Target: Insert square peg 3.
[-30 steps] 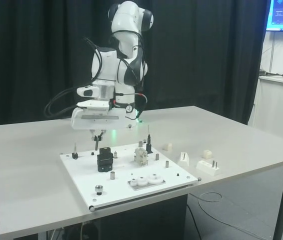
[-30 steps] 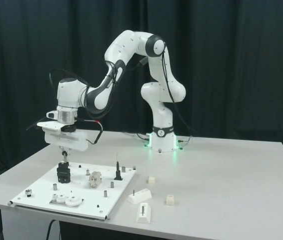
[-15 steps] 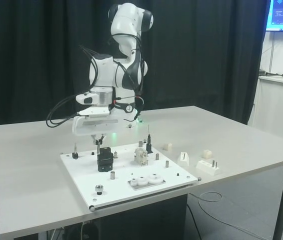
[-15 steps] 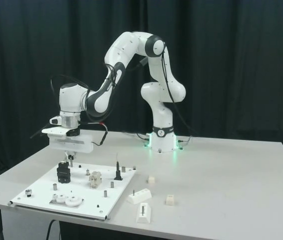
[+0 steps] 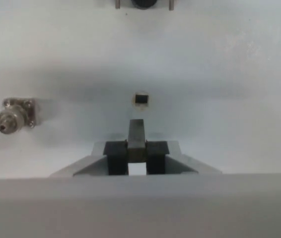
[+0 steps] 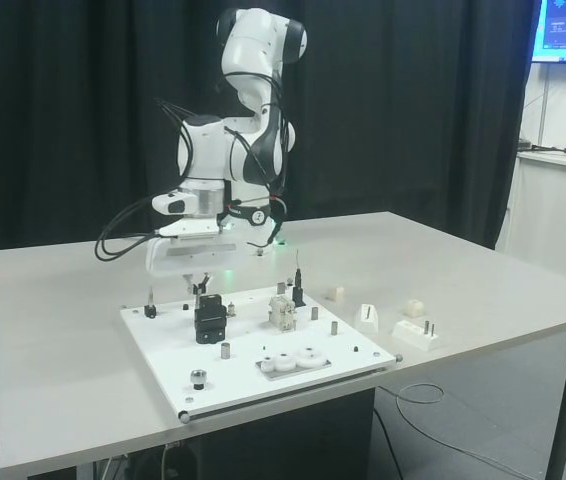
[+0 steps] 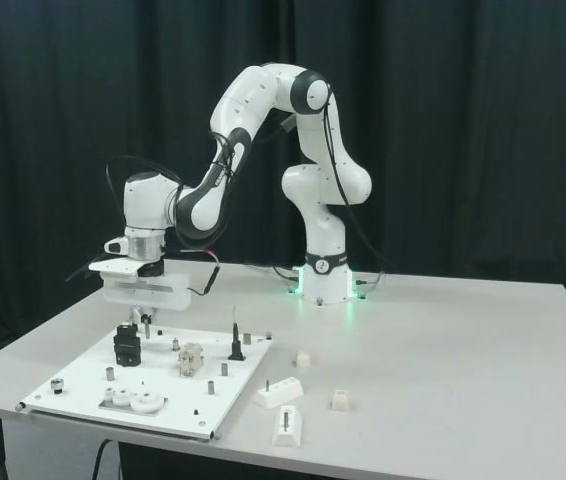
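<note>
In the wrist view my gripper point(image 5: 136, 152) is shut on a grey square peg point(image 5: 136, 136) that stands upright between the black fingers point(image 5: 114, 157). A small square hole point(image 5: 141, 98) in the white board point(image 5: 220, 74) lies just beyond the peg's tip, and the peg hangs above the board, apart from the hole. In the first room view the gripper point(image 6: 200, 291) hovers over the back left part of the board point(image 6: 163, 345), just behind a black block point(image 6: 209, 318). The second room view shows the gripper point(image 7: 145, 322) beside that black block point(image 7: 126, 345).
A metal threaded connector point(image 5: 12, 115) is bolted to the board off to one side of the hole. Upright pins, a metal fixture point(image 6: 282, 309) and white gears point(image 6: 293, 361) stand on the board. Small white blocks point(image 6: 413, 330) lie on the grey table point(image 6: 463, 270) beside it.
The arm has carried the gripper sideways along the back of the board and slightly lower, with the peg still held. Nothing on the board has moved.
</note>
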### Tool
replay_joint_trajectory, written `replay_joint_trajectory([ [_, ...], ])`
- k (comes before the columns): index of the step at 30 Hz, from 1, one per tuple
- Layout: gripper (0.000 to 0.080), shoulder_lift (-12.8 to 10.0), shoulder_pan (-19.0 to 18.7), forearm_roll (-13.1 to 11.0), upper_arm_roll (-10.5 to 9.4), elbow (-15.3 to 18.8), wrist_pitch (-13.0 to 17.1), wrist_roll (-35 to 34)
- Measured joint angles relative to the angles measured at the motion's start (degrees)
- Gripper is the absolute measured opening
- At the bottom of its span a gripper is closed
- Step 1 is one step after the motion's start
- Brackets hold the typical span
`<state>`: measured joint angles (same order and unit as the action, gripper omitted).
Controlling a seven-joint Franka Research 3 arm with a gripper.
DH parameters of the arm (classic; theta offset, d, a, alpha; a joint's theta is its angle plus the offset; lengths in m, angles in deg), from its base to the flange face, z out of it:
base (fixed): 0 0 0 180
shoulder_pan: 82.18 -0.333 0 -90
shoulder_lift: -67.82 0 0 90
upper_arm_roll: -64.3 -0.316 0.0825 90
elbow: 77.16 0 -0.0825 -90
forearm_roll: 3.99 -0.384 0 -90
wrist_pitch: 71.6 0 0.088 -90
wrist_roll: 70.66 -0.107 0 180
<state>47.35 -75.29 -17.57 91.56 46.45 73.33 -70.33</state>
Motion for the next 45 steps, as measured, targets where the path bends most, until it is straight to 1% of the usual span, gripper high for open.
replay_joint_trajectory([
  [14, 0.0073, 0.00, -0.08, 0.00, -0.08, 1.02, 1.91, 0.00],
  [33, 0.0073, -0.09, -0.04, 0.00, -0.17, 1.04, 3.16, 0.00],
  [45, 0.0073, -1.18, -0.21, 0.01, -0.57, 0.92, 4.44, 0.00],
])
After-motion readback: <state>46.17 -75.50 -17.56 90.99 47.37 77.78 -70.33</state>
